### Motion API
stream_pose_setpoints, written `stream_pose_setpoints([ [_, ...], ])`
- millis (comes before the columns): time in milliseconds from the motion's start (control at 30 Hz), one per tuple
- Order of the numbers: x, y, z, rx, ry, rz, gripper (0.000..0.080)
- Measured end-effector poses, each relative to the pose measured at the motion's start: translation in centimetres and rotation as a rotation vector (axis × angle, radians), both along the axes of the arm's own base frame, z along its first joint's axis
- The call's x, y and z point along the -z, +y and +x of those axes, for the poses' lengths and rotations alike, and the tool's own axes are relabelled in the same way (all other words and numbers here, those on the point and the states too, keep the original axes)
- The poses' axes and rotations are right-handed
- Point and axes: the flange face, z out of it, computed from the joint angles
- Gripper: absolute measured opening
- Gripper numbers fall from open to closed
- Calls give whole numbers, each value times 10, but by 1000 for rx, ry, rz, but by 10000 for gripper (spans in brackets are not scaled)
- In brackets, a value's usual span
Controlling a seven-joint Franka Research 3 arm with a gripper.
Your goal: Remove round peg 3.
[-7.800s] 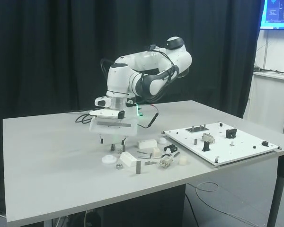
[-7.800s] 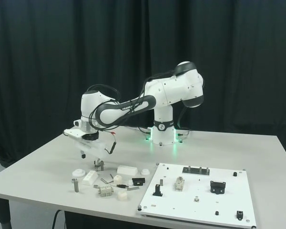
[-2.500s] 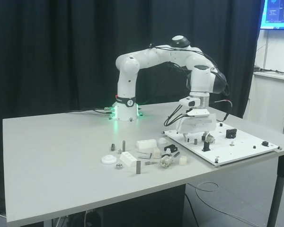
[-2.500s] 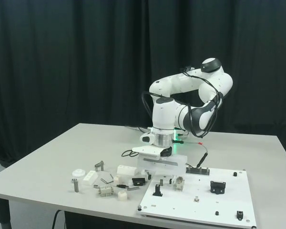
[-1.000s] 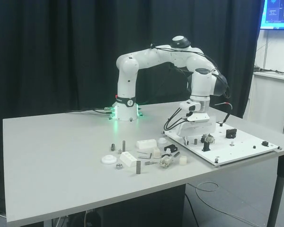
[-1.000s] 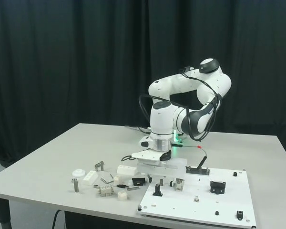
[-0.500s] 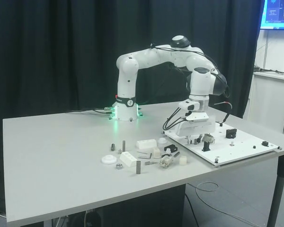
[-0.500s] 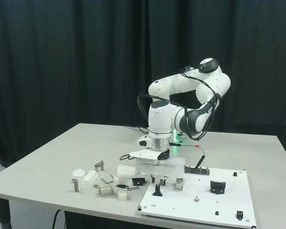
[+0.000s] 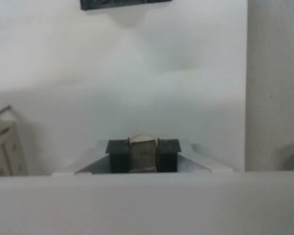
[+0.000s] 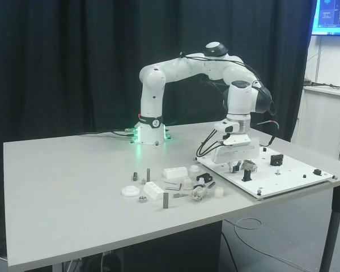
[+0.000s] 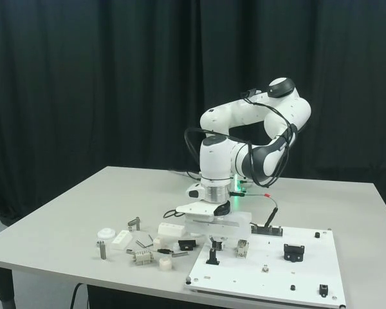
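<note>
Gripper (image 9: 143, 155) is clamped on round peg 3 (image 9: 143, 149): in the wrist view both black pads (image 9: 118, 155) press flat against the sides of a small grey cylinder w/ a rounded top, no gap either side. Peg sits upright between them, over the white board (image 9: 137, 73). Whether its foot is clear of the hole or seated in it, can't tell; the pads hide the lower part.

Room views put the gripper (image 11: 217, 243) low over the near-left part of the board (image 11: 309, 277), just beside a small black bracket (image 11: 212, 256) and a grey connector block (image 11: 242, 248). Peg itself too small to pick out there.

Handling, as a judgement: looks like a short metal pin, so stiff, light, prob. smooth and a bit slippery. Not fragile. Best hold is on the round shank near the top, pads square across it, which is about where they sit now. A snug hole would punish any tilt, so pull straight along the peg's axis. Loose white and grey parts (image 10: 175, 184) lie on the table (image 10: 62, 175) beside the board.
</note>
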Motion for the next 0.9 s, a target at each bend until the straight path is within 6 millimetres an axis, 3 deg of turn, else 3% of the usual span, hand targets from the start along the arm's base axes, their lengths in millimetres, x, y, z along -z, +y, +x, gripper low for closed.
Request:
stream_pose_setpoints([
  [900, -6, 1, 1, -10, -5, -15, 114],
])
